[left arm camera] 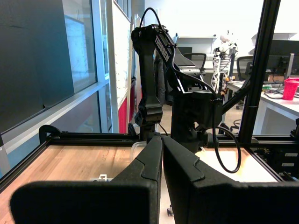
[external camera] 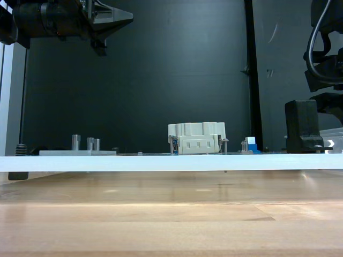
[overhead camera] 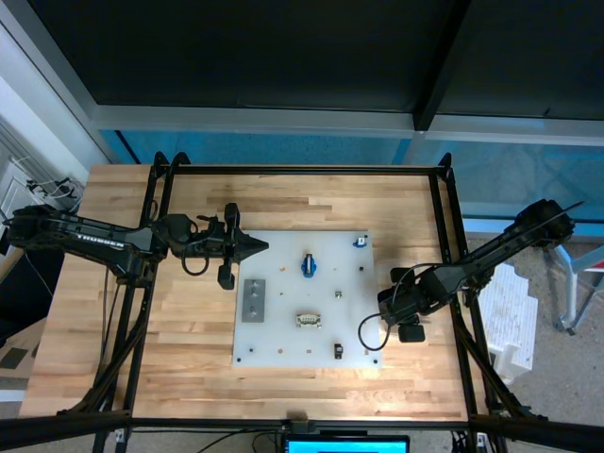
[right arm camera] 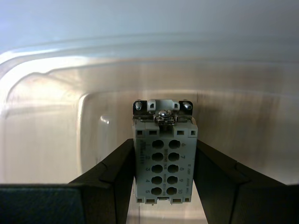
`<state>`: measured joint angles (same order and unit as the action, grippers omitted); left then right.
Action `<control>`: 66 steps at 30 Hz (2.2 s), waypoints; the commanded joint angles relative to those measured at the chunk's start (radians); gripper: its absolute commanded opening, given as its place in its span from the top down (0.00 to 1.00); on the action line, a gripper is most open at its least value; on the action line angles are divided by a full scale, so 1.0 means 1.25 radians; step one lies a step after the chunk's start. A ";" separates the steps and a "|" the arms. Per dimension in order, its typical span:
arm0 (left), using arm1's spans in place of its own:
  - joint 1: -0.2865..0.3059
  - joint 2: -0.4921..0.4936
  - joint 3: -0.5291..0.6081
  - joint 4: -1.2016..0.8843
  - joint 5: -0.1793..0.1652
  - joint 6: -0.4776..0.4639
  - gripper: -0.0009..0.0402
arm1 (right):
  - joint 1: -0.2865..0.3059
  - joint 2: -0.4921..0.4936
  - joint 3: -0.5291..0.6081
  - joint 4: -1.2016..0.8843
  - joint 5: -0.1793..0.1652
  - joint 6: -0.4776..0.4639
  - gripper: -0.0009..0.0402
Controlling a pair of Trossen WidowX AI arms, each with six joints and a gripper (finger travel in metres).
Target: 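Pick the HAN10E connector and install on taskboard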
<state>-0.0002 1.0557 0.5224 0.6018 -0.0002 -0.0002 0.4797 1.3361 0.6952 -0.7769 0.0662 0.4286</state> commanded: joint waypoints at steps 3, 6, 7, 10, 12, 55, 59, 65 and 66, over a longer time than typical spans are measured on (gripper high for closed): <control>0.000 0.000 0.000 0.000 0.000 0.000 0.98 | 0.000 -0.022 0.034 -0.061 -0.028 0.001 0.89; 0.000 0.000 0.000 0.000 0.000 0.000 0.98 | -0.001 -0.037 0.063 -0.112 -0.026 0.001 0.90; 0.000 0.000 0.000 0.000 0.000 0.000 0.98 | -0.001 -0.042 0.072 -0.128 -0.026 0.001 0.90; 0.000 0.000 0.000 0.000 0.000 0.000 0.98 | -0.001 -0.055 0.101 -0.171 -0.026 0.004 0.90; 0.000 0.000 0.000 0.000 0.000 0.000 0.98 | -0.001 -0.060 0.119 -0.201 -0.026 0.007 0.90; 0.000 0.000 0.000 0.000 0.000 0.000 0.98 | -0.061 0.186 0.474 -0.346 0.010 -0.002 0.90; 0.000 0.000 0.000 0.000 0.000 0.000 0.98 | -0.073 0.245 0.542 -0.353 0.010 -0.021 0.90; 0.000 0.000 0.000 0.000 0.000 0.000 0.98 | -0.095 0.326 0.634 -0.354 0.010 -0.036 0.90; 0.000 0.000 0.000 0.000 0.000 0.000 0.98 | -0.098 0.336 0.647 -0.354 0.010 -0.036 0.90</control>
<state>-0.0002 1.0557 0.5224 0.6018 -0.0002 0.0002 0.3611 1.7393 1.4834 -1.2205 0.0788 0.3870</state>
